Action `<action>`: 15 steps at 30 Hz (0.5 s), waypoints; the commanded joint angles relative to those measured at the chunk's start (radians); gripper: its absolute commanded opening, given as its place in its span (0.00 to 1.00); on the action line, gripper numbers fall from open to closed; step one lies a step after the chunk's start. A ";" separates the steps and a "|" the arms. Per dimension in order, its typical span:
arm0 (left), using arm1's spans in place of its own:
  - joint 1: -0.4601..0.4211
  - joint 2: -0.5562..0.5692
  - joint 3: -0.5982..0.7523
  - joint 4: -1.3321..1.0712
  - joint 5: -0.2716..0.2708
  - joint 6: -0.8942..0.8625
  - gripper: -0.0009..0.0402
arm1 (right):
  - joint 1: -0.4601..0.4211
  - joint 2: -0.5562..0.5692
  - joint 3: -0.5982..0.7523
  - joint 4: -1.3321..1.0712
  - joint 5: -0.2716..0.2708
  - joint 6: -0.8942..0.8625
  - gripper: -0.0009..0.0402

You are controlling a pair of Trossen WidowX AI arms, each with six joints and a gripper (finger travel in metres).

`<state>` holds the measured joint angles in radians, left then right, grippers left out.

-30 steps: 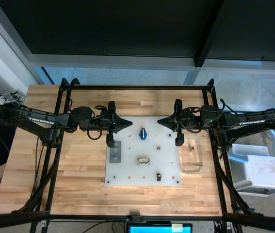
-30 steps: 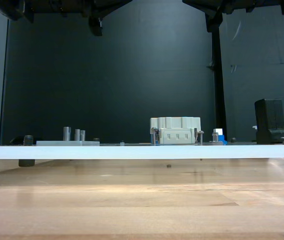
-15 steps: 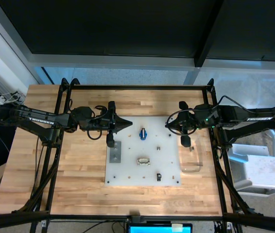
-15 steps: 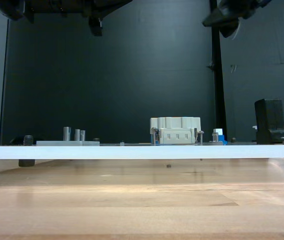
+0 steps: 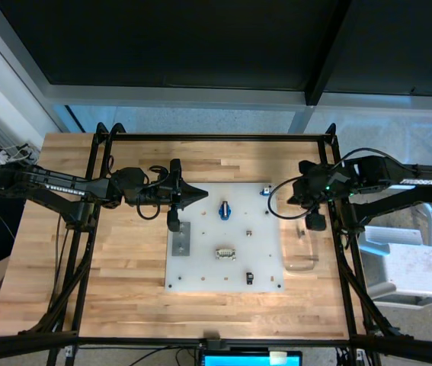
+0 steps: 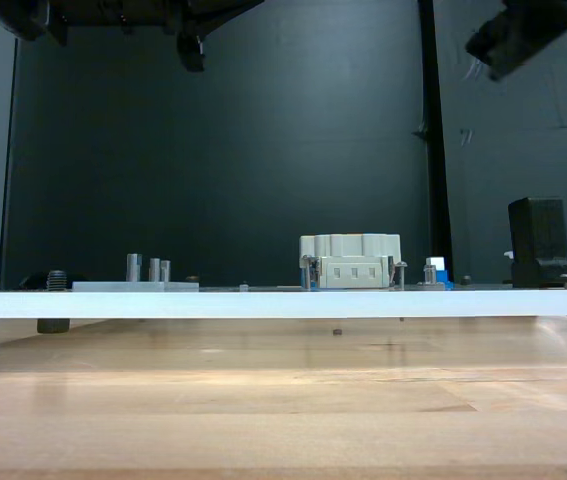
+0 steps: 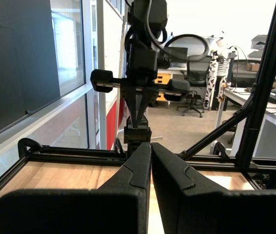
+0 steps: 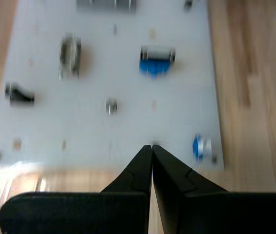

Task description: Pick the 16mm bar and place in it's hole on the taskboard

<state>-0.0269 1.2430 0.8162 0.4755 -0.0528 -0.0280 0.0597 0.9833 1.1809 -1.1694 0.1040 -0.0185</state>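
The left gripper has its two black fingers pressed flat together with nothing between them, pointing out across the wooden table towards a black frame rail. Straight ahead of it, the right gripper hangs point-down from its arm with a cable loop beside it, fingers tapering to a closed tip above the rail. Past the frame and a slanting black strut there is a tall window and an office floor with a swivel chair and desks.
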 commanded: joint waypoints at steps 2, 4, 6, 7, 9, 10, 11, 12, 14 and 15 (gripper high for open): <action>0.000 0.000 0.000 0.000 0.000 0.000 0.02 | 0.000 0.032 0.025 -0.158 0.001 -0.016 0.02; 0.000 0.000 0.000 0.000 0.000 0.000 0.02 | 0.000 0.047 0.022 -0.215 0.000 -0.019 0.02; 0.000 0.000 0.000 0.000 0.000 0.000 0.02 | 0.000 0.064 0.020 -0.266 0.000 -0.026 0.02; 0.000 0.000 0.000 0.000 0.000 0.000 0.02 | 0.000 0.072 0.020 -0.287 0.000 -0.027 0.02; 0.000 0.000 0.000 0.000 0.000 0.000 0.02 | 0.000 0.088 0.020 -0.317 0.000 -0.032 0.02; 0.000 0.000 0.000 0.000 0.000 0.000 0.02 | 0.000 0.094 0.019 -0.326 0.000 -0.031 0.02; 0.000 0.000 0.000 0.000 0.000 0.000 0.02 | 0.000 0.100 0.018 -0.333 0.000 -0.030 0.02; 0.000 0.000 0.000 0.000 0.000 0.000 0.02 | 0.000 0.106 0.015 -0.340 0.000 -0.030 0.02; 0.000 0.000 0.000 0.000 0.000 0.000 0.02 | 0.005 0.119 -0.002 -0.349 0.000 -0.031 0.02; 0.000 0.000 0.000 0.000 0.000 0.000 0.02 | 0.008 0.123 -0.017 -0.349 0.000 -0.031 0.02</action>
<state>-0.0269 1.2430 0.8162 0.4755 -0.0528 -0.0280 0.0639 1.1004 1.1824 -1.5177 0.1040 -0.0498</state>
